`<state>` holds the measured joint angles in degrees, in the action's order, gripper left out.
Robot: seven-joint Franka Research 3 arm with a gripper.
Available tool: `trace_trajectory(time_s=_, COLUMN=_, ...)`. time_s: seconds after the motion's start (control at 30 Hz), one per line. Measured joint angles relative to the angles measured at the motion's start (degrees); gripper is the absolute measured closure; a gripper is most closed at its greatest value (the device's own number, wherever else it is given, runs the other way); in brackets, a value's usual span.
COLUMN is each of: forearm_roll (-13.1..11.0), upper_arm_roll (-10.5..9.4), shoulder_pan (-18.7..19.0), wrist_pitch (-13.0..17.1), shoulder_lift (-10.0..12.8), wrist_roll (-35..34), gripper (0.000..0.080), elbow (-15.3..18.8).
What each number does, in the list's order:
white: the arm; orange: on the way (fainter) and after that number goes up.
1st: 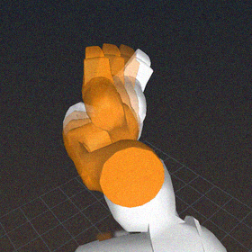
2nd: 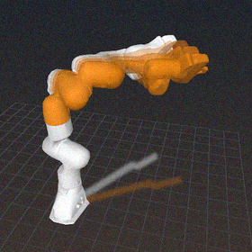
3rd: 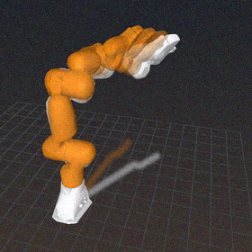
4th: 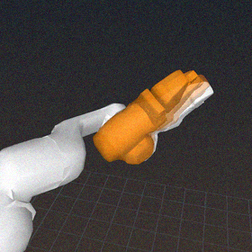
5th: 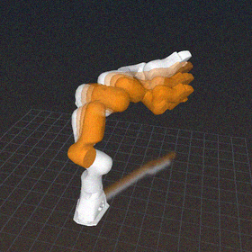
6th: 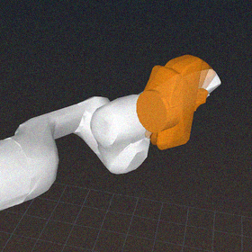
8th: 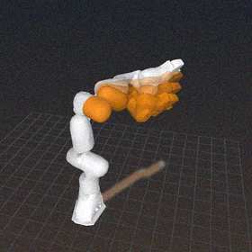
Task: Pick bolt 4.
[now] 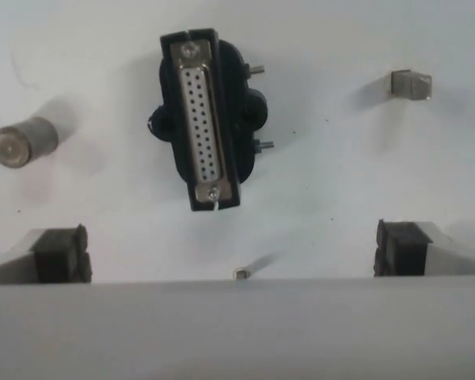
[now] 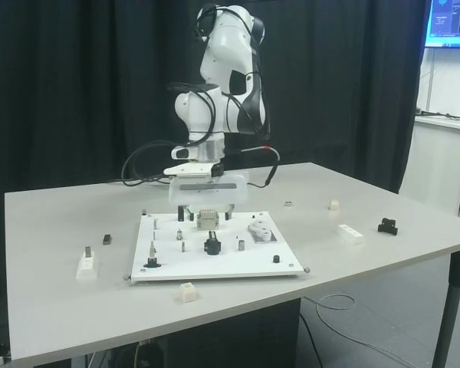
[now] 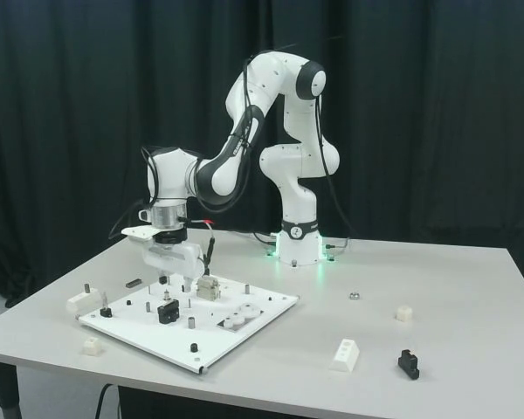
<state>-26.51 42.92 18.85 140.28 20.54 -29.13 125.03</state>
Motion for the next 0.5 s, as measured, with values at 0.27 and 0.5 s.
trace_trajectory(time_s=0.27, forearm_roll=3.35, upper_arm_roll=0.0, shoulder_pan=0.0, wrist_pitch=-2.74, shoulder_lift=0.0, wrist_roll=0.0, gripper=0.0003, elbow=-1.46)
trace_trajectory(time_s=0.5, forearm_roll=6.41, upper_arm_roll=0.0, shoulder_pan=0.02, wrist_pitch=-5.04, shoulder_lift=-0.09, wrist_roll=0.0, gripper=0.0003, elbow=-2.53)
